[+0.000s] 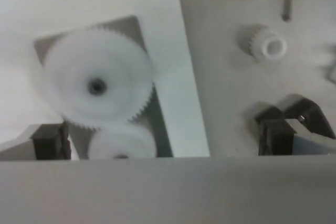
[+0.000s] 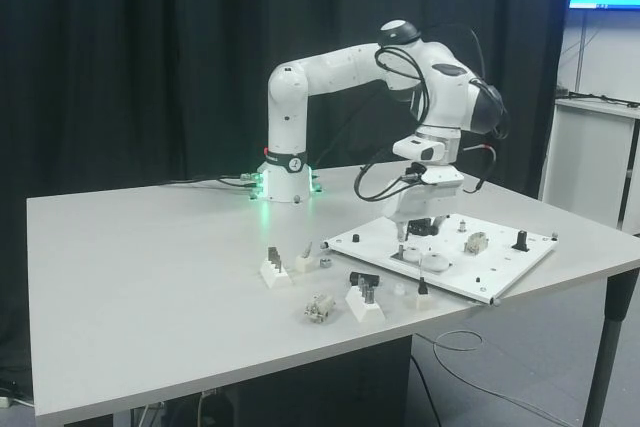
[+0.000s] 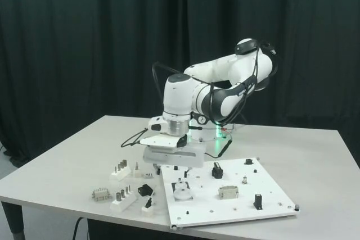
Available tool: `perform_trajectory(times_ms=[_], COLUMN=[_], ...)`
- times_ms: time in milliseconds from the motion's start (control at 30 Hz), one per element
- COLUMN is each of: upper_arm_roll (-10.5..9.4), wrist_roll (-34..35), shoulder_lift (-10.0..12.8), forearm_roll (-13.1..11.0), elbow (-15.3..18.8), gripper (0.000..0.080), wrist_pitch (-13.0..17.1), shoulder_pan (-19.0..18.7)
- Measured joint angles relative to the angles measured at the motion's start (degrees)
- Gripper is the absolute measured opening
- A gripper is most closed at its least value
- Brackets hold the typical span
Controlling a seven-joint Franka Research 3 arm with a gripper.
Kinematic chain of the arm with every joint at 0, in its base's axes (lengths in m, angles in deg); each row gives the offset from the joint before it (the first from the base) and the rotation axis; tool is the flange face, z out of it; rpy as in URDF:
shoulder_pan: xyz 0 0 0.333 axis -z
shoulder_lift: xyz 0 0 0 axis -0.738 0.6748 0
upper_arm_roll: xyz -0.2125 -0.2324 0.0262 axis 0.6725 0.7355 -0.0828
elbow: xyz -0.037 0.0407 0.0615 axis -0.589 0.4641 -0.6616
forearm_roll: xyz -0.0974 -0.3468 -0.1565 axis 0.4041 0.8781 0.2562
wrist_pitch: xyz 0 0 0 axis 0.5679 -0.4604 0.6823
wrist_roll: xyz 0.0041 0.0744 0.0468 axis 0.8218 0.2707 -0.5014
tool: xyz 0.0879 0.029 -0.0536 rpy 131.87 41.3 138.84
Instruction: Pick Ethernet.
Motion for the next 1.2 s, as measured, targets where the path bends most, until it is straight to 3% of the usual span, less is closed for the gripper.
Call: perform_trajectory(times_ms=[500,1200], upper_arm_roll=[2.63,3.76], wrist_roll=[-9.17,-20.69], shoulder_lift=[-0.02,0.46], forearm_roll=[1.80,1.75], elbow=[6.25,11.79], gripper=[0.0800,0.0800], wrist_pitch=[-3.19,-2.27], shoulder_pan=[-0.05,1.63])
